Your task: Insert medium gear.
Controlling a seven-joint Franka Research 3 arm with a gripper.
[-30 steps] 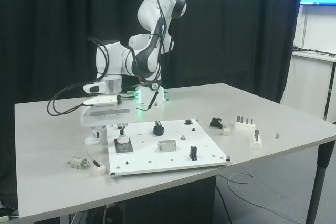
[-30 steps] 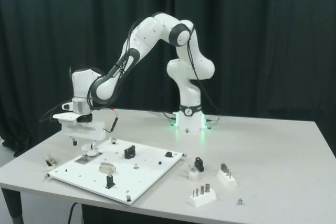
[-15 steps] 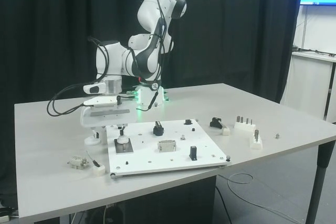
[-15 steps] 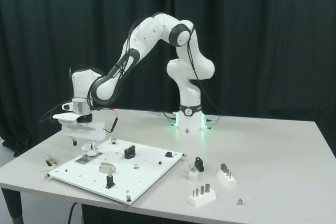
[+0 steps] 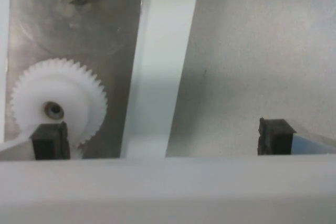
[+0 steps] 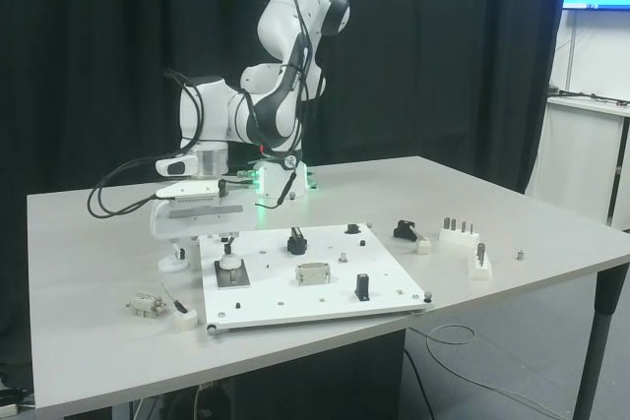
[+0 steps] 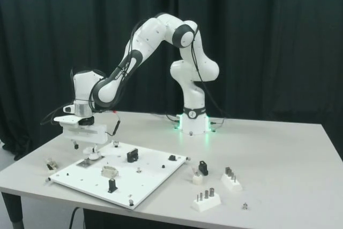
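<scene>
A white medium gear (image 5: pixel 58 103) lies flat on the grey metal plate (image 5: pixel 79 30), with a peg showing through its centre hole. The plate is set in the white board (image 6: pixel 315 287) near the board's left edge. My gripper (image 5: pixel 163 138) hangs just above, open wide and holding nothing. One black fingertip (image 5: pixel 50 140) is over the gear's rim, the other (image 5: pixel 275 136) over the bare grey table beside the board. From the room views, the gear (image 6: pixel 229 262) (image 7: pixel 94 155) sits under the white hand, with the gripper (image 6: pixel 204 243) (image 7: pixel 86 146) low over the board's edge.
The board carries black fixtures (image 6: pixel 295 242) (image 6: pixel 362 286) and a grey connector housing (image 6: pixel 313 272). A white disc (image 6: pixel 175 263) lies on the table under the hand. A small connector (image 6: pixel 146 305) lies at front left. White pin blocks (image 6: pixel 458 231) (image 6: pixel 479 265) stand to the right.
The hand has risen very slightly above the board. The gear stays on its plate.
</scene>
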